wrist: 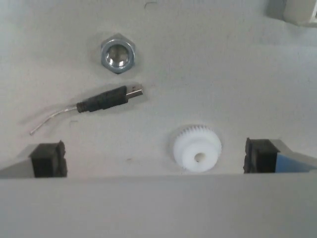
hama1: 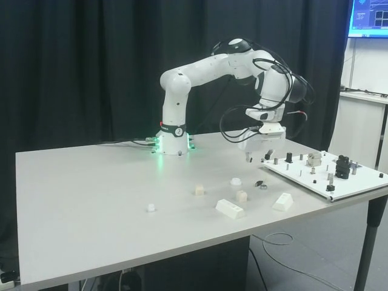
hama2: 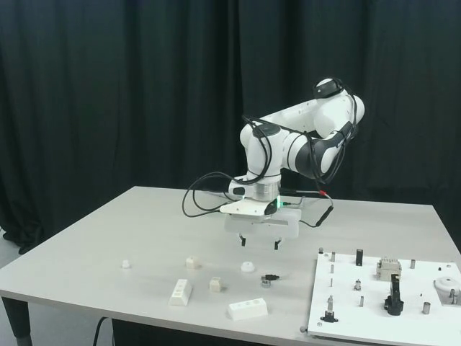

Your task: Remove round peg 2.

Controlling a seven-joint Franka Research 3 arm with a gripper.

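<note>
Black curtains hang behind the grey table (hama1: 91, 182), where the white arm (hama2: 302, 144) holds its gripper (hama2: 258, 244) above the bare middle of the surface, fingers (wrist: 48, 159) spread wide with nothing between them. Below it lie a white gear (wrist: 197, 148), a black plug (wrist: 110, 98) on a short lead and a steel nut (wrist: 118, 52), all loose on the table and apart from one another. The white board (hama2: 374, 306) sits at the table's far end from the small white blocks (hama2: 246, 308), near the front edge, and carries several upright pegs; which of them is round peg 2 I cannot tell. The task looks barely begun: the gripper must first travel over to the board, line up over the right peg, descend, close and pull straight up.
</note>
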